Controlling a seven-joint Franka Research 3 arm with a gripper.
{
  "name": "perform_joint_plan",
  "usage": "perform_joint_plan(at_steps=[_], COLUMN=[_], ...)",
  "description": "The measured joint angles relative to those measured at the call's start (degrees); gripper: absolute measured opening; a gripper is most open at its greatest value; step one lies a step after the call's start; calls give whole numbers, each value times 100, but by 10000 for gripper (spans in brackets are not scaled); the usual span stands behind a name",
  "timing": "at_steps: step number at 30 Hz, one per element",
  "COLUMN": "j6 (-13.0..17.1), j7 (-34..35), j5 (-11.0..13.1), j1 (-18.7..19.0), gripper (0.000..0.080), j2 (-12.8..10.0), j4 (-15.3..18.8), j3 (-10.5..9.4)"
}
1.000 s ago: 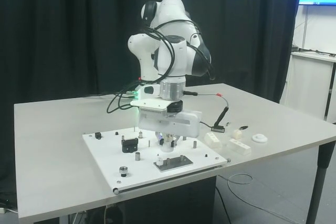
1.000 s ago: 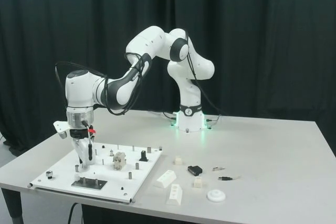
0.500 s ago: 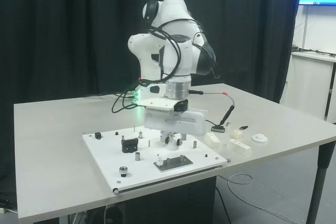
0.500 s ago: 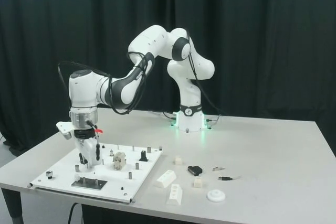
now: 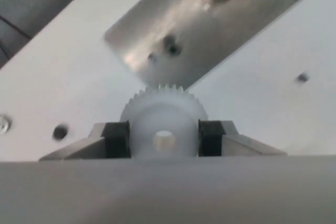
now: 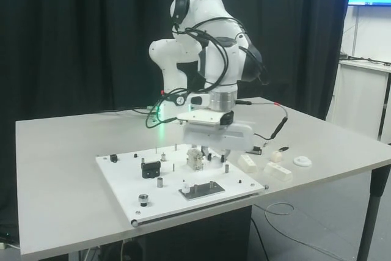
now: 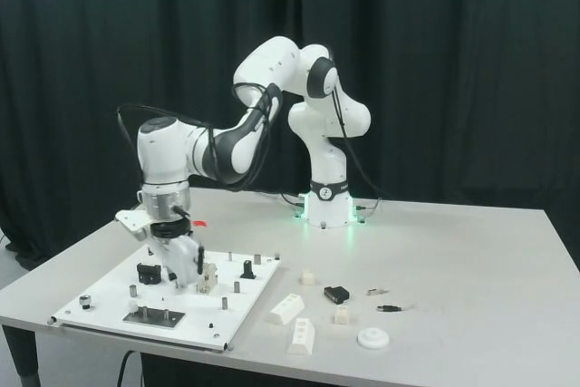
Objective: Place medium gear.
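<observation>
A robotics lab: black curtains (image 7: 471, 70) all round, a white arm (image 7: 272, 88) bolted to a grey counter (image 7: 471, 260), a white board (image 6: 183, 181) studded with pegs.

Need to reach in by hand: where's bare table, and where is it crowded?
Bare: the grey table beside the white board, and behind the loose white parts near the arm's base. Crowded: the board's pegs around the gripper holding the gear.

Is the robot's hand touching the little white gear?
Touching. In the wrist view the gripper has its two black fingers pressed against opposite sides of the white gear, with no gap showing on either side.
</observation>
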State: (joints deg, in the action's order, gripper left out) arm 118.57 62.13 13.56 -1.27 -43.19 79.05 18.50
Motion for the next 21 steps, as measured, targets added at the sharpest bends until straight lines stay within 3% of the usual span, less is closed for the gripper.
perform_joint_plan(at_steps=[21], j6=[148], j7=[36], j5=[-2], j1=[942], gripper=[277], j2=[334], j4=[705], j3=[-1])
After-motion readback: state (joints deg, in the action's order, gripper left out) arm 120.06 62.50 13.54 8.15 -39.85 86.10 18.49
